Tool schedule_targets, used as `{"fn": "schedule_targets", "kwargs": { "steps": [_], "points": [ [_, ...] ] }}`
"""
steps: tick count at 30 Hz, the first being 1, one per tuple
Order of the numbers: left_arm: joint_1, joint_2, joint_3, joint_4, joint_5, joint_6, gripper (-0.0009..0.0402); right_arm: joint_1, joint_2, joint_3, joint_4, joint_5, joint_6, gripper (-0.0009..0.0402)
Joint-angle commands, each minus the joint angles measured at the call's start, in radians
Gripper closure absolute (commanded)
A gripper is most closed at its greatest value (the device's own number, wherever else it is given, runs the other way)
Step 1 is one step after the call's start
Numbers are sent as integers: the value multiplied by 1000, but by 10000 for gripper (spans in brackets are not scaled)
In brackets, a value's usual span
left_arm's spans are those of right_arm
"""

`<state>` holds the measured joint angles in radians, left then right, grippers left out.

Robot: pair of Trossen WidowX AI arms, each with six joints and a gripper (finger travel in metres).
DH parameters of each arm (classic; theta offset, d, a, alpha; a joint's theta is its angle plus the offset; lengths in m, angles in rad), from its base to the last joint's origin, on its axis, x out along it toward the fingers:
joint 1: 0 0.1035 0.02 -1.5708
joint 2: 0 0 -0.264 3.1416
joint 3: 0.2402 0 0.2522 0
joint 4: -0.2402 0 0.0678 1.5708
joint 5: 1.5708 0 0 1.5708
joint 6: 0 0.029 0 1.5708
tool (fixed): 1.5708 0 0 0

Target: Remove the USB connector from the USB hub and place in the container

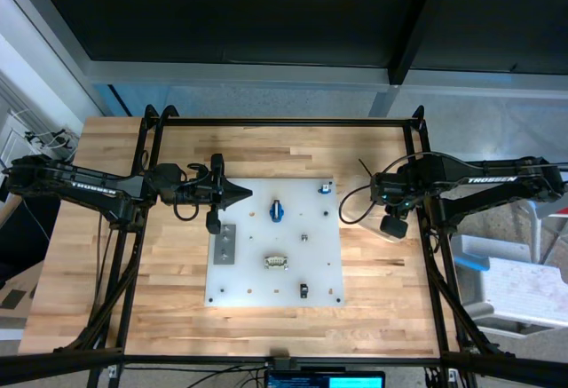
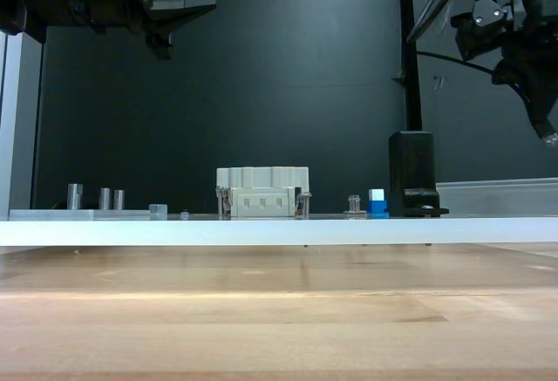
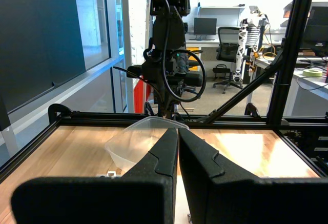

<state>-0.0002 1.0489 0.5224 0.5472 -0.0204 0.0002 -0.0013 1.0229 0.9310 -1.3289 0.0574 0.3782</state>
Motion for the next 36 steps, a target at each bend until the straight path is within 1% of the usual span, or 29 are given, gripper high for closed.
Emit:
{"fn": "schedule_targets", "kwargs": {
  "steps": [1, 29, 32, 36],
  "points": [
    [0, 0, 0, 0, 0, 0, 392, -4, -18, -26, -3, -6, 9, 393],
    [0, 0, 0, 0, 0, 0, 392, -7, -22, -35, -2, -6, 9, 392],
    [0, 0, 0, 0, 0, 0, 392, -7, -22, -35, -2, -6, 9, 379],
    [0, 0, 0, 0, 0, 0, 392, -7, -22, -35, -2, -6, 11, 347]
  ]
}}
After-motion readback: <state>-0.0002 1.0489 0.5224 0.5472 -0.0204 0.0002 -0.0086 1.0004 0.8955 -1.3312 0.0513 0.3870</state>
